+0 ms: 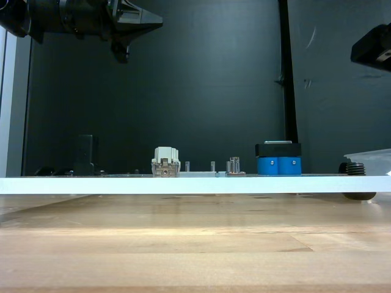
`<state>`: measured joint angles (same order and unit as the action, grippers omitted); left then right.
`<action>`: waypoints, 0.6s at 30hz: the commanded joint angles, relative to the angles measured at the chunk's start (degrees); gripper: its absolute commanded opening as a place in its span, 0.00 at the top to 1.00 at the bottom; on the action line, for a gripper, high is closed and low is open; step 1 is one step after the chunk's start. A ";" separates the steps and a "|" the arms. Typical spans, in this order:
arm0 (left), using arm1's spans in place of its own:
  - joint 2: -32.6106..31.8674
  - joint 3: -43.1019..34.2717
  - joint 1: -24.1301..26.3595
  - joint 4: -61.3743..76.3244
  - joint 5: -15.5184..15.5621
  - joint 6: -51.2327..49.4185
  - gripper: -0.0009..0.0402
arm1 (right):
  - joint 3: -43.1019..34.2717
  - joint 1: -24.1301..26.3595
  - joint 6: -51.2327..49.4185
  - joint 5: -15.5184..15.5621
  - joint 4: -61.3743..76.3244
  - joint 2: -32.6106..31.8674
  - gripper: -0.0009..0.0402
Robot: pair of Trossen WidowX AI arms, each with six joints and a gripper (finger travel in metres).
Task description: Pick the RJ45 connector and install on the taskboard
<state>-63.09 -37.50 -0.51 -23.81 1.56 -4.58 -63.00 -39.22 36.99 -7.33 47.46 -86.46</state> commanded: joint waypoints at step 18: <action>0.00 0.00 -0.02 -0.04 -0.02 0.02 0.98 | 0.68 5.27 -4.15 -2.29 2.69 8.63 0.65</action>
<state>-63.07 -37.47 -0.51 -23.83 1.56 -4.58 -62.46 -35.14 33.95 -8.58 50.26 -79.02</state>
